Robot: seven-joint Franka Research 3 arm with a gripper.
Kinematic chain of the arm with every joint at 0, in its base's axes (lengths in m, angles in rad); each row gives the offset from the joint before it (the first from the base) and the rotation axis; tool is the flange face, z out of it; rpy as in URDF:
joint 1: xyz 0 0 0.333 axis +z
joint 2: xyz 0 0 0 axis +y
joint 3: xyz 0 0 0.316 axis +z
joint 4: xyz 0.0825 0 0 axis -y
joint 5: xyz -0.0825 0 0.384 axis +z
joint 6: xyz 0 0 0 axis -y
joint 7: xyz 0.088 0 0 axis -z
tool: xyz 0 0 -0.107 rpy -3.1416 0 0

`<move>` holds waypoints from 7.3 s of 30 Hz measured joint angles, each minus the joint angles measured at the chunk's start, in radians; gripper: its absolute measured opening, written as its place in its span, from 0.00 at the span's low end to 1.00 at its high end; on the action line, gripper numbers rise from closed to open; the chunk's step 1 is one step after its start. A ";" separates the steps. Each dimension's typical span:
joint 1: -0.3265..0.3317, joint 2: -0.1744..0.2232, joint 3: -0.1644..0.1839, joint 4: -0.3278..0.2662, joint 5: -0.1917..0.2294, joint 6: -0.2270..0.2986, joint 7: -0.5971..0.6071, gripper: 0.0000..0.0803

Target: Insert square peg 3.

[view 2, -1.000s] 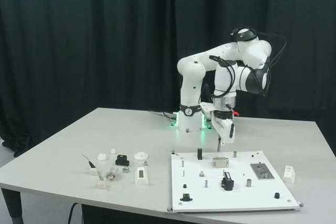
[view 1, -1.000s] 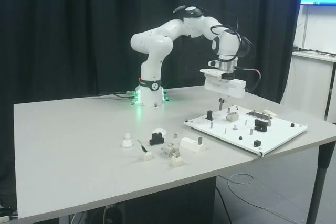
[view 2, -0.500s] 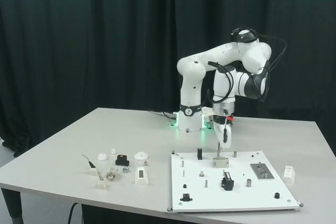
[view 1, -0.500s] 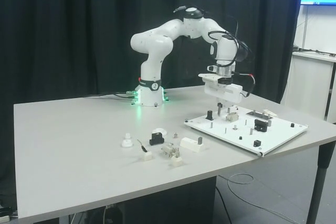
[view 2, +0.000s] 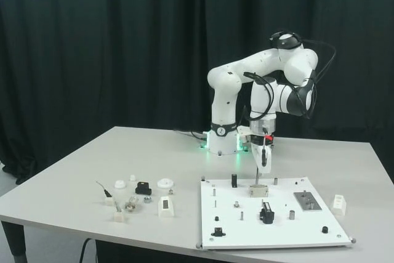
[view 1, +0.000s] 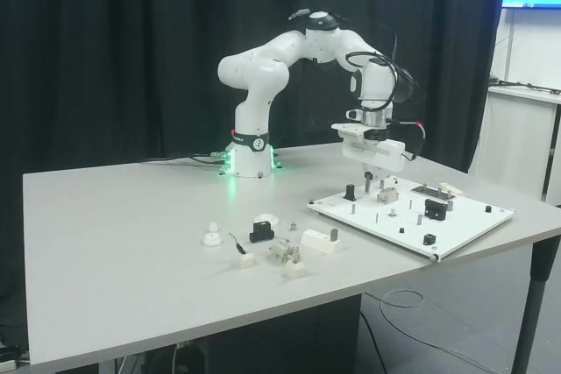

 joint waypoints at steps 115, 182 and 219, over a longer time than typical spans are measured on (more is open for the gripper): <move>-0.025 -0.033 0.009 -0.019 0.047 0.019 -0.026 0.14; -0.028 -0.033 0.006 -0.022 0.057 0.014 0.055 0.14; -0.081 -0.033 -0.011 -0.027 0.093 -0.059 0.037 0.14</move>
